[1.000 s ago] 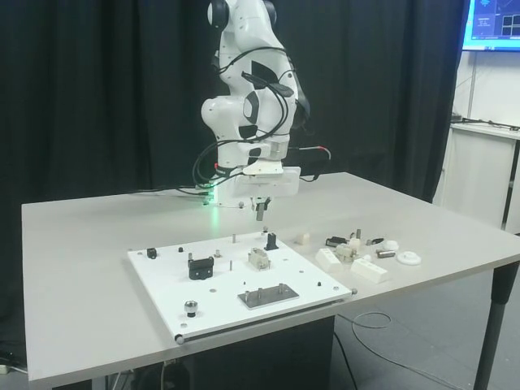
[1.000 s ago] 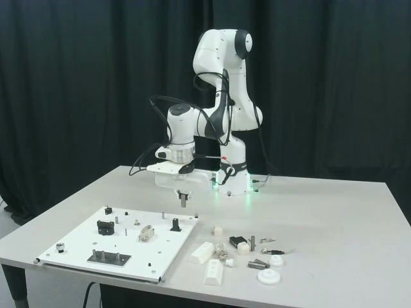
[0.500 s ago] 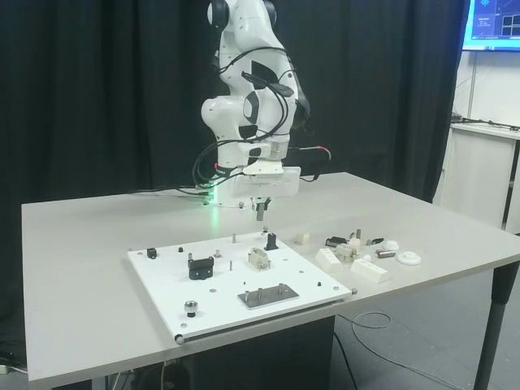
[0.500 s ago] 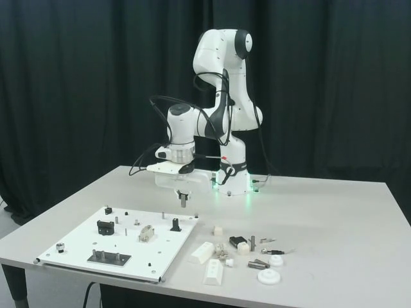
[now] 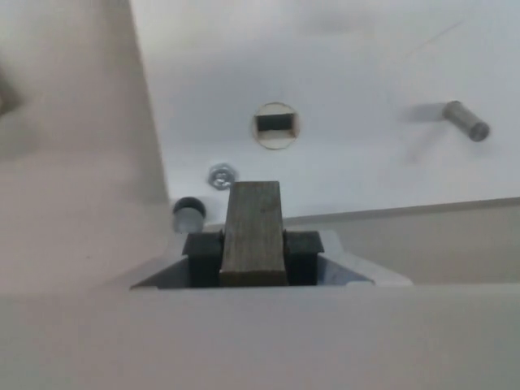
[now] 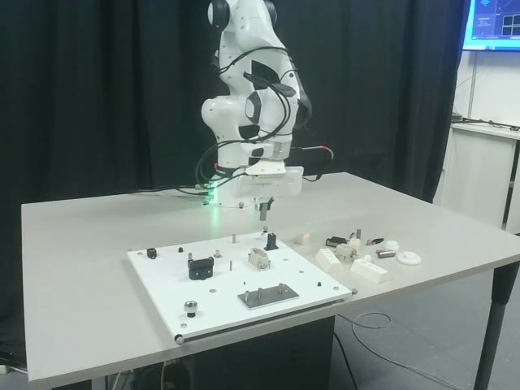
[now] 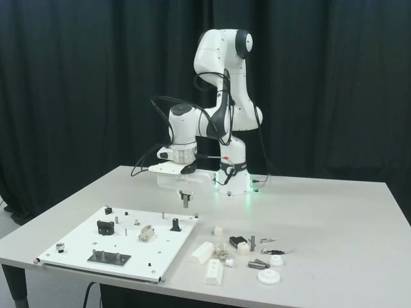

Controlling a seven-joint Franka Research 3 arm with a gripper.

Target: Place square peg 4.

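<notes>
Pincer (image 5: 253,258) pinching square peg (image 5: 253,231): plain grey bar, flat faces, square end, upright. Hangs above white board (image 6: 236,276) corner, near rectangular slot (image 5: 275,123).

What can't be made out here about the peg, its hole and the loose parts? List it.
- Square peg: wrist view, its upper end is hidden between the gripper pads and housing; in both room views it is too small to judge.
- Rectangular hole: wrist view, its depth is in shadow.
- White board: wrist view, cut off by the frame edges.
- Loose parts: second room view, too small to identify.
</notes>
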